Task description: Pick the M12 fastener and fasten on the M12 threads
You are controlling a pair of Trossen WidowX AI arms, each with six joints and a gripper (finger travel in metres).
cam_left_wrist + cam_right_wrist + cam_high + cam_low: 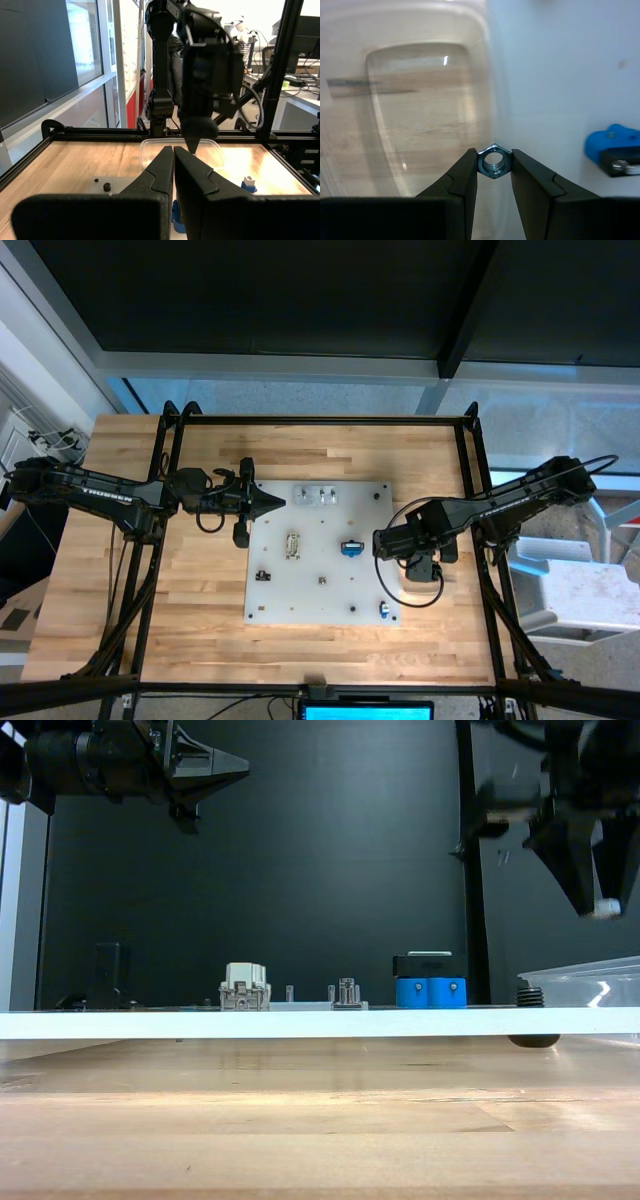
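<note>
My right gripper [494,161] is shut on the small silver M12 nut [494,164], pinched by its flats between the two fingertips. In the low view the nut [605,907] hangs well above the clear tray [590,982], up and to the right of the black ribbed stud [529,996], whose ribs are bare. The wrist view shows the nut over the line where the tray [420,115] meets the white board [560,75]. My left gripper [280,502] is shut and empty, held high over the board's far left edge.
On the board [300,580] stand a blue connector [350,548], a grey connector block [293,546] and small posts. The tray lies just off the board's right edge, under my right arm [500,502]. Black frame rails border the wooden table.
</note>
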